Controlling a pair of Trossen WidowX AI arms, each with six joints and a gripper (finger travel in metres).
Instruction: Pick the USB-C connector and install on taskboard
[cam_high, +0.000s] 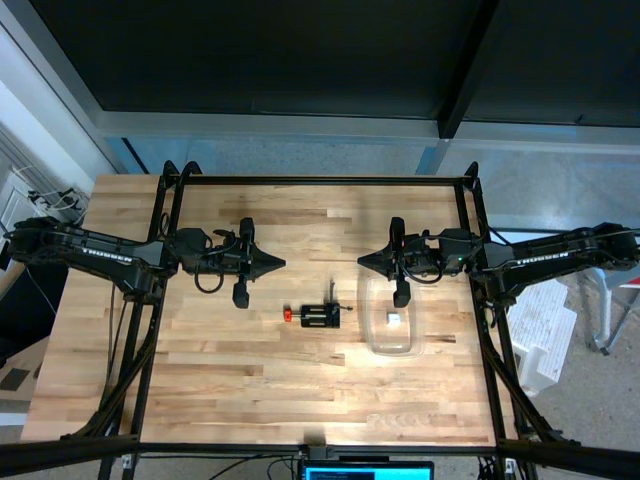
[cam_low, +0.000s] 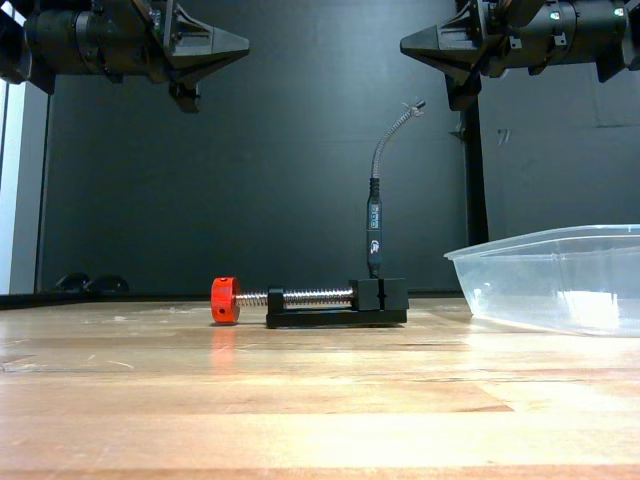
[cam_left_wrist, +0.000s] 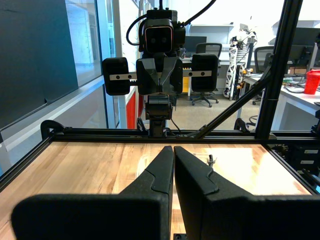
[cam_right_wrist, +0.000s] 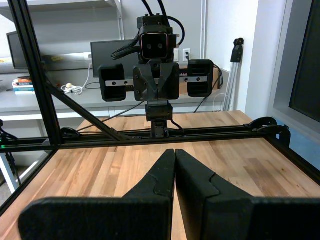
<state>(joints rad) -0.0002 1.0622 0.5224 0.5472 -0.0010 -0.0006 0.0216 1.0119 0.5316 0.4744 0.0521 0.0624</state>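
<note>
The taskboard (cam_high: 318, 316) is a small black block with a red-orange knob (cam_low: 225, 299) on a threaded rod, lying mid-table. The USB-C connector (cam_low: 373, 225), a thin dark plug, stands upright from the block's right end (cam_low: 380, 296), and a braided tail curves up from it. My left gripper (cam_high: 283, 264) hangs high above the table, left of the block, shut and empty; its fingers (cam_left_wrist: 165, 160) are pressed together. My right gripper (cam_high: 360, 263) hangs equally high to the right, also shut and empty, its fingers (cam_right_wrist: 165, 162) closed. The two grippers point at each other.
A clear plastic tray (cam_high: 392, 345) lies right of the taskboard, under the right arm, with a small white square piece (cam_high: 394, 318) inside. A black frame (cam_high: 320, 181) runs around the table's far and side edges.
</note>
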